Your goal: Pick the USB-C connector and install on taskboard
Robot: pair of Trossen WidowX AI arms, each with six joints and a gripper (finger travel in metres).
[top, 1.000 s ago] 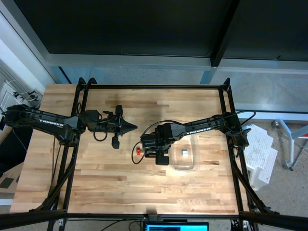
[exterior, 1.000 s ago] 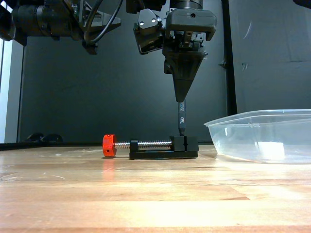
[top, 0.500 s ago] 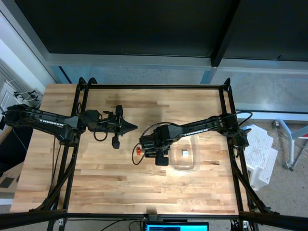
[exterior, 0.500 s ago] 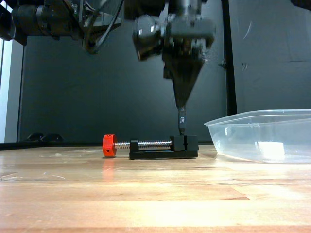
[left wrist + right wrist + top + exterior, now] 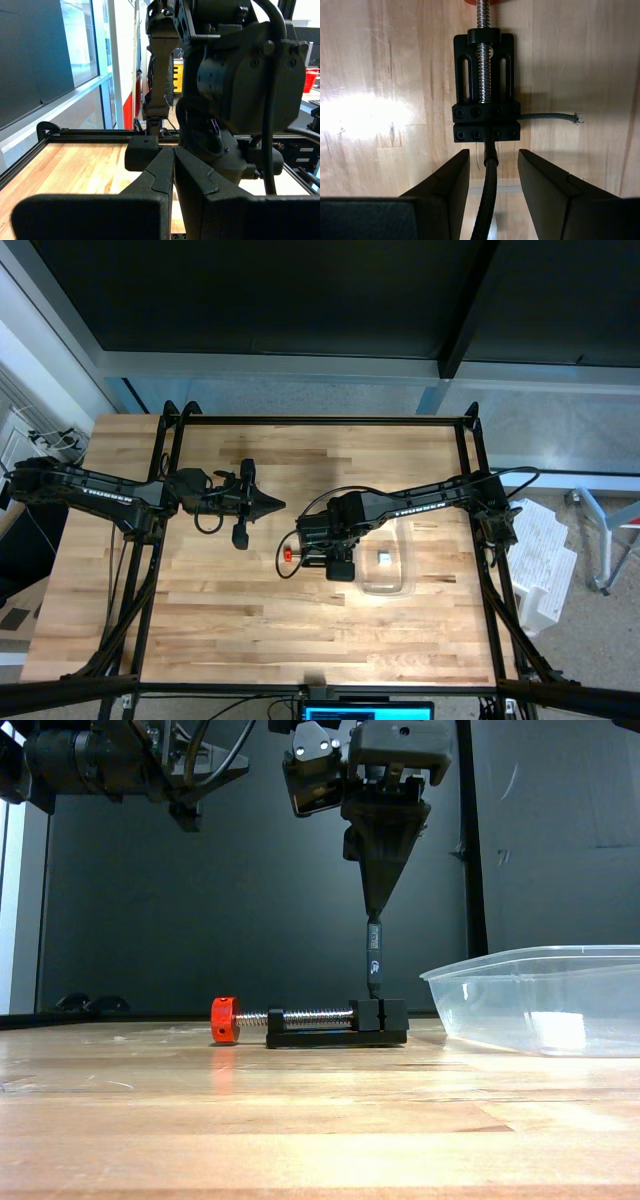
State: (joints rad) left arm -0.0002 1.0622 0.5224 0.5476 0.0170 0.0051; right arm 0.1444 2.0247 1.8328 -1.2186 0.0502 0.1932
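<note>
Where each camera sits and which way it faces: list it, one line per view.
High: above the near edge, looking down on the table; both arms show, left gripper shut over the table.
Low: table-top height, looking level at the taskboard; right gripper above it.
Left wrist: along its shut fingers toward the right arm.
Right wrist: straight down between open fingers at the taskboard.
Shared: low and right wrist both show the USB-C connector standing in the taskboard.
</note>
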